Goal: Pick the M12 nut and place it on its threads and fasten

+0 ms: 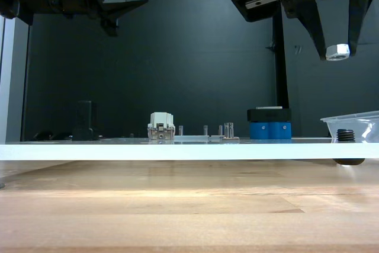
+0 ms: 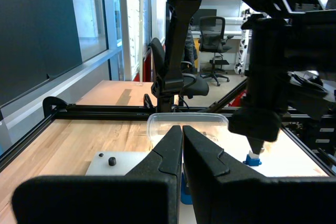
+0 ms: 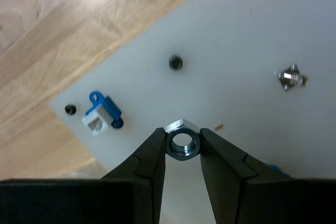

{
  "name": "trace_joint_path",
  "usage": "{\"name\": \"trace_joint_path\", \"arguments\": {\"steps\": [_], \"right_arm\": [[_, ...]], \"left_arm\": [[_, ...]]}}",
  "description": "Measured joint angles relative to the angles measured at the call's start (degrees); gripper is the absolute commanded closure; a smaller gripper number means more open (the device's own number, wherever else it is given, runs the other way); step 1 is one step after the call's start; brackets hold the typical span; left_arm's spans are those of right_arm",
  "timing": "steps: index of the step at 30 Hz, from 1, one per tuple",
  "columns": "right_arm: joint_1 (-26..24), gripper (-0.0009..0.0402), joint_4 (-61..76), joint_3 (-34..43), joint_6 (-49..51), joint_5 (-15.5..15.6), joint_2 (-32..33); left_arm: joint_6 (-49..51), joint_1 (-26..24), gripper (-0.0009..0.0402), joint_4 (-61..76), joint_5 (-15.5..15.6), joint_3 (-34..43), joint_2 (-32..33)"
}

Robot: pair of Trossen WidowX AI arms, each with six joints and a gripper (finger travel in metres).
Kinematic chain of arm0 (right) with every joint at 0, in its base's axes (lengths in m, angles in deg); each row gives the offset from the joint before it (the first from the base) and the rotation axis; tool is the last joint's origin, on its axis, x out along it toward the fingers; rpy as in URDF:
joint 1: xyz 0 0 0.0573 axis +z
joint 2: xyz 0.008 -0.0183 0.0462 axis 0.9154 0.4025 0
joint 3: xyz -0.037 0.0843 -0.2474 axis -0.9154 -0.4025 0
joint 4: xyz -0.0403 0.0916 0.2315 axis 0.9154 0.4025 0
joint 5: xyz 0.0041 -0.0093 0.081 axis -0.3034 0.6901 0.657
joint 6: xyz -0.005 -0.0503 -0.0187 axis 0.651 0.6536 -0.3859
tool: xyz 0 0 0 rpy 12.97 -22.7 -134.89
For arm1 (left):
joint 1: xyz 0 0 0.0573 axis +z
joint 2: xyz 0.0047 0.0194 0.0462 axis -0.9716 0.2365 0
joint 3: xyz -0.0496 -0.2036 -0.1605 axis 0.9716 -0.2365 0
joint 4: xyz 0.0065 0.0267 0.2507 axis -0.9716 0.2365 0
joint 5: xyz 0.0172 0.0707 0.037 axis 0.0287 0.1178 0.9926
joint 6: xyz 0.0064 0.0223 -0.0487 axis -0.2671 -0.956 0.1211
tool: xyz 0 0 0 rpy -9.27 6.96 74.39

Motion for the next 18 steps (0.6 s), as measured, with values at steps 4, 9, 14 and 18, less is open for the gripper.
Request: {"name": "trace_joint_path", "arguments": {"steps": [4, 9, 14, 18], "right_arm": [[0.55, 0.0380, -0.48, 1.70, 0.02, 0.00, 2.16], [0.98, 0.0380, -1.60, 3.67, 0.50, 0.00, 4.61], [1.29, 0.0380, -4.52, 3.74, 0.61, -0.02, 6.93], [1.68, 0.0380, -4.96, 3.72, 0.68, 0.00, 8.15]], "left_arm": [[0.00, 0.00, 0.0393, 0.02, 0.00, 0.00, -0.02], [0.00, 0.00, 0.0393, 0.00, 0.00, 0.00, 0.00], [0.00, 0.00, 0.0393, 0.00, -0.02, 0.00, 0.00], [0.00, 0.00, 0.0393, 0.02, 0.00, 0.00, 0.00]]}}
